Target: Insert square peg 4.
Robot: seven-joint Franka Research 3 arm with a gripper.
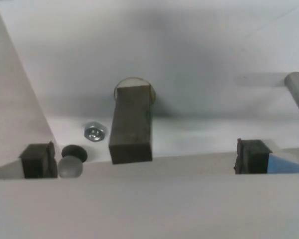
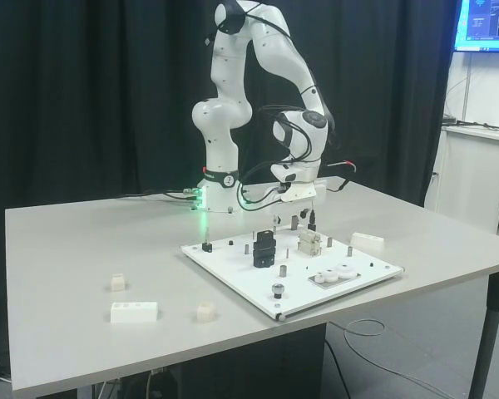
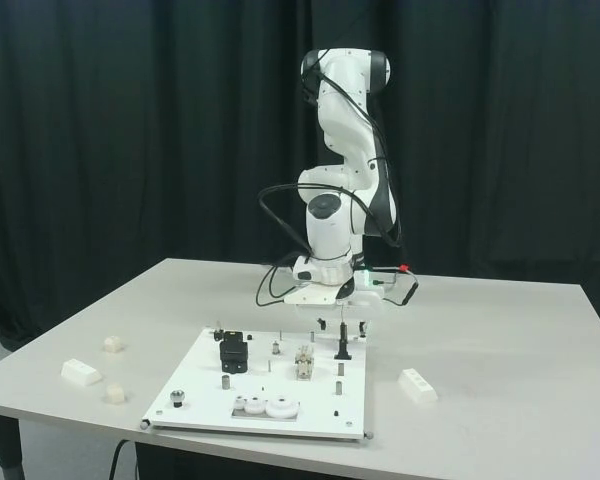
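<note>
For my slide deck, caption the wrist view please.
Gripper fingers wide apart above the white board, straddling an upright square peg beside a hex nut.

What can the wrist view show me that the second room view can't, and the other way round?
Only the wrist view shows, up close, the square peg standing on end with a small nut beside it. Only the second room view shows the whole white arm, the grey table and loose white blocks. Both show the white board and the hand.
</note>
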